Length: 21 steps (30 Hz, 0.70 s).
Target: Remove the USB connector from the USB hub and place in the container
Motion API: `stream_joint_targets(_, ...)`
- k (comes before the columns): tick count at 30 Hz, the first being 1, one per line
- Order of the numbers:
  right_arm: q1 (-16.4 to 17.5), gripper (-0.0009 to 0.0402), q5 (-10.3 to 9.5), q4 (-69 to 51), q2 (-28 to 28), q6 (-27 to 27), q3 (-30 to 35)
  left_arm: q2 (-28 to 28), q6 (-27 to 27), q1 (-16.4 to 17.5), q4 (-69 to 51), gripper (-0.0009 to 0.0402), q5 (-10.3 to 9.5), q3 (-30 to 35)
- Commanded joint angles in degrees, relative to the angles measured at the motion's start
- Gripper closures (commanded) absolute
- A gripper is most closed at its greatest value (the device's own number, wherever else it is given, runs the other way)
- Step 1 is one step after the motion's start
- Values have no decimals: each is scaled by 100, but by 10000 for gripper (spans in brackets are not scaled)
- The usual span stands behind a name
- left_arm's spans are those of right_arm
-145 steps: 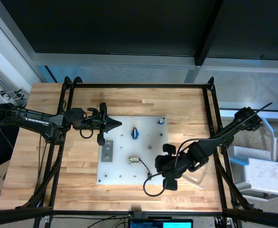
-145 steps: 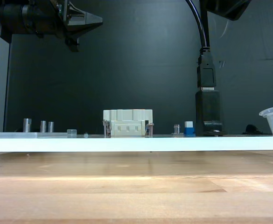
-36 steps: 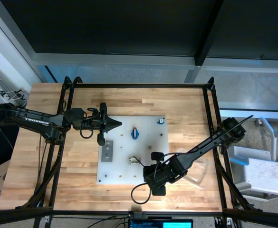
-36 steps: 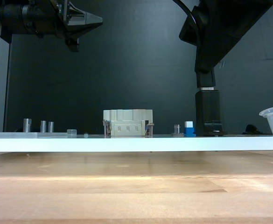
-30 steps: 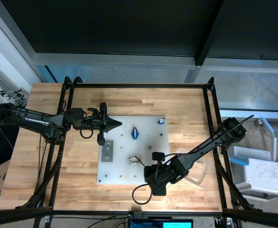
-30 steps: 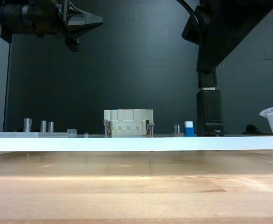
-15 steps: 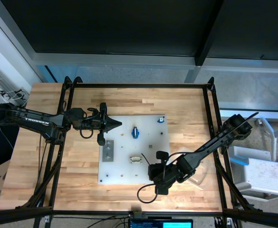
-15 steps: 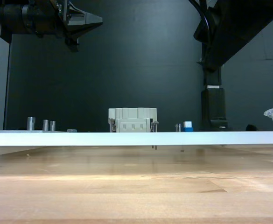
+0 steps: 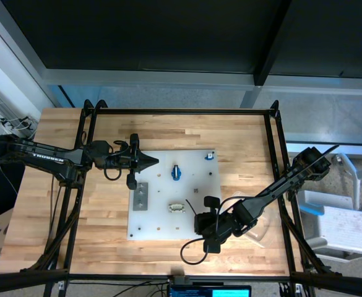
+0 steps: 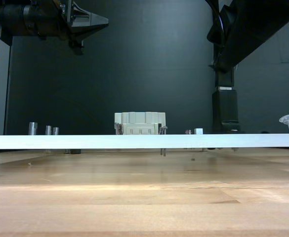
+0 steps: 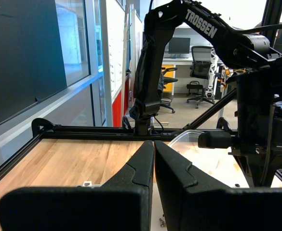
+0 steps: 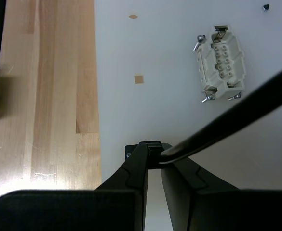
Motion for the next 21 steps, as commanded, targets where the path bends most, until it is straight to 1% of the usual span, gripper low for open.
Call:
stream_joint_targets(1,-42,393,-184,-52,107,-212,166,2,0,0,2,392,2,2)
stream_joint_targets(4,-92,393,-293,-162,197,-378,299,2,0,2,0,392,2,2)
stream_joint_targets(6,-114,393,-330,-236,245,-468,393,2,0,0,2,392,2,2)
stream_joint_targets(8,-162,393,-463,-339,337,-546,498,0,-2,2,2,392,2,2)
stream_joint_targets(12,-199,393,-562,-527,433,-651,678,2,0,2,0,392,2,2)
stream_joint_targets(21,-210,393,-595,-870,420,-592,857,0,-2,0,0,392,2,2)
